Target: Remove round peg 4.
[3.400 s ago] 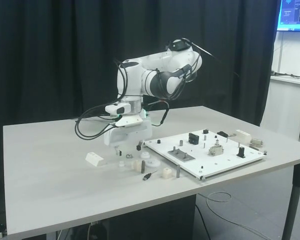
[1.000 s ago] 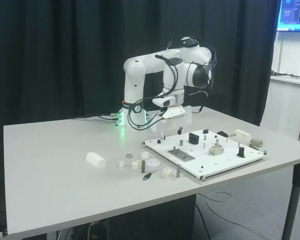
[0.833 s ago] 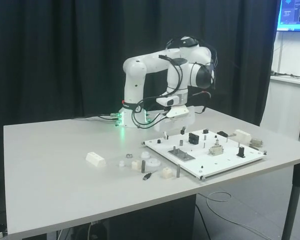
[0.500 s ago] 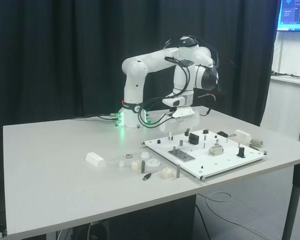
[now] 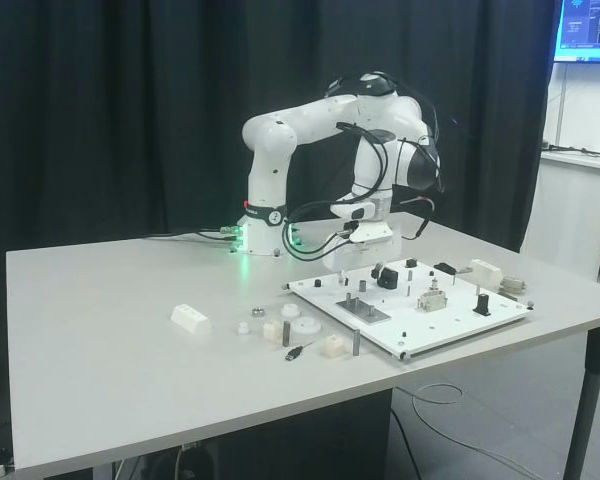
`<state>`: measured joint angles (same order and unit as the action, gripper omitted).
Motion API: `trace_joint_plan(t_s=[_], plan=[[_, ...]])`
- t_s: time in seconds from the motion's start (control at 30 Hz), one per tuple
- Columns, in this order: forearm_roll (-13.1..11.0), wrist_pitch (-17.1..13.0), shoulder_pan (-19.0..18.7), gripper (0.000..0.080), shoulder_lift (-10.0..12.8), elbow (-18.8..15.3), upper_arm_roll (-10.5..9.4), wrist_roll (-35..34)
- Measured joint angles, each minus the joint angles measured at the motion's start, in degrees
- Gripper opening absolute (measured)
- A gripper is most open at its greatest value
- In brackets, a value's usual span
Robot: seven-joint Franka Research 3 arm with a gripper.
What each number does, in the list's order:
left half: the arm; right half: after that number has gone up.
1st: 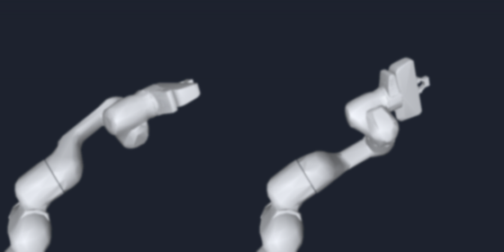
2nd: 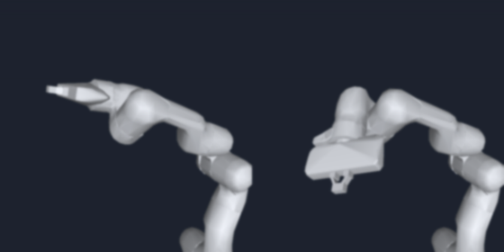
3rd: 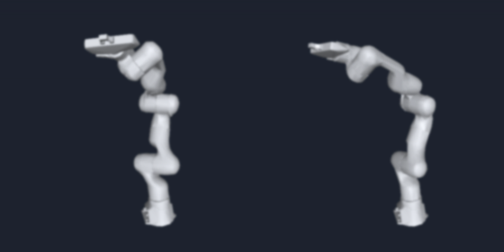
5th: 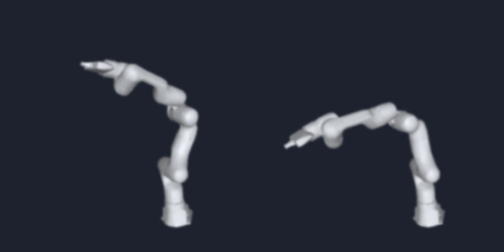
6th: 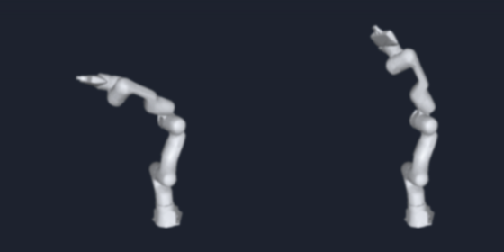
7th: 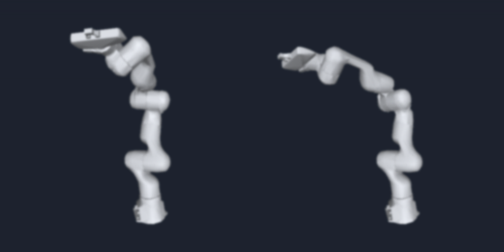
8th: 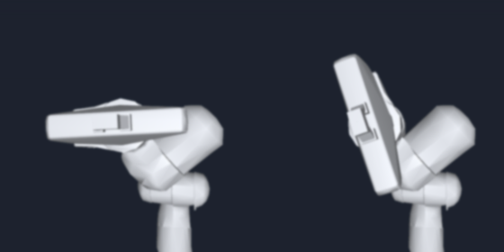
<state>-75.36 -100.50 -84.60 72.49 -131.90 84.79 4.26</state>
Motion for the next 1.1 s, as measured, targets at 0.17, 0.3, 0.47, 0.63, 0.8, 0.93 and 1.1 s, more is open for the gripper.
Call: trace_joint_plan(t_s=[0.17, 0.3, 0.47, 0.63, 0.8, 0.93, 1.1], plan=[[-0.07, -0.35, -0.75, 0.08, -0.29, -0.7, -0.43, -0.28], [-0.25, -0.4, -1.41, 0.08, -0.3, -1.28, -0.5, -0.28], [-0.53, -0.65, -2.17, 0.08, -0.3, -1.83, -0.57, -0.28], [-0.75, -1.4, -2.83, 0.08, -0.34, -2.31, -0.76, -0.28], [-0.97, -2.4, -3.36, 0.08, -0.47, -2.78, -1.16, -0.28], [-1.26, -3.13, -3.6, 0.08, -0.5, -3.04, -1.47, -0.28], [-1.6, -3.85, -3.65, 0.08, -0.5, -3.13, -1.9, -0.28]])
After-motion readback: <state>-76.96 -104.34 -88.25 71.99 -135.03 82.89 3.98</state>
